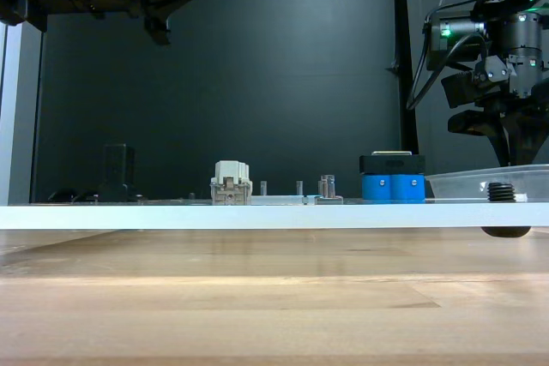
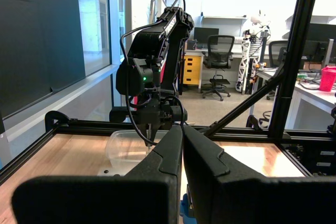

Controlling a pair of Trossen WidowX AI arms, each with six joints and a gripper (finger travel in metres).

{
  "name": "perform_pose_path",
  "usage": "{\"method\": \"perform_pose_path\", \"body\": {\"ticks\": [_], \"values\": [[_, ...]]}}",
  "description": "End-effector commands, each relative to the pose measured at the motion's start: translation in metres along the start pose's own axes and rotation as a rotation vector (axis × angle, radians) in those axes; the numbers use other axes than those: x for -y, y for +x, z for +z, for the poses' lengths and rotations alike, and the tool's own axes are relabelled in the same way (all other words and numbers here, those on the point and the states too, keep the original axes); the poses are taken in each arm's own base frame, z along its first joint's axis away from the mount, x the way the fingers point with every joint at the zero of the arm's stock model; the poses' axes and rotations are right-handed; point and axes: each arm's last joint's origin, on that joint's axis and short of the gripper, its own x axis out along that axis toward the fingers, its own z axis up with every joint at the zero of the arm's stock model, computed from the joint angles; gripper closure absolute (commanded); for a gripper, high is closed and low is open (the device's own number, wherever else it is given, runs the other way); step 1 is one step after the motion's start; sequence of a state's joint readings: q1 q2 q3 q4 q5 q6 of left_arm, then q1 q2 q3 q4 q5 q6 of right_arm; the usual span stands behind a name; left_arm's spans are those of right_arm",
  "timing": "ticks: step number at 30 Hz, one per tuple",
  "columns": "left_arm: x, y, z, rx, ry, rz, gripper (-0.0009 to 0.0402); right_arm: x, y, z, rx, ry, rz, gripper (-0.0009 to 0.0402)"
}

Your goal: Pick the RJ45 connector and install on taskboard

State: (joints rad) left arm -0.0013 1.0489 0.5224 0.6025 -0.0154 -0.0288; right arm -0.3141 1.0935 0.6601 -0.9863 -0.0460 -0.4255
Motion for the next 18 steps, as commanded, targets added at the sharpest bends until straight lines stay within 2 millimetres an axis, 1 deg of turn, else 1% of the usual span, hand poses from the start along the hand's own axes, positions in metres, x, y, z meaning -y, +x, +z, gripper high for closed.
{"method": "perform_pose_path", "body": {"ticks": [1,11,18], "values": [[0.0,0.0,0.0,0.0,0.0,0.0,0.0393,0.0,-0.002,0.0,-0.003,-0.002,0.001,0.0394],[0.0,0.0,0.0,0.0,0.0,0.0,0.0393,0.001,-0.02,0.005,-0.009,-0.004,0.003,0.0393],[0.0,0.0,0.0,0.0,0.0,0.0,0.0393,-0.002,-0.044,0.012,-0.013,0.031,0.009,0.0393]]}}
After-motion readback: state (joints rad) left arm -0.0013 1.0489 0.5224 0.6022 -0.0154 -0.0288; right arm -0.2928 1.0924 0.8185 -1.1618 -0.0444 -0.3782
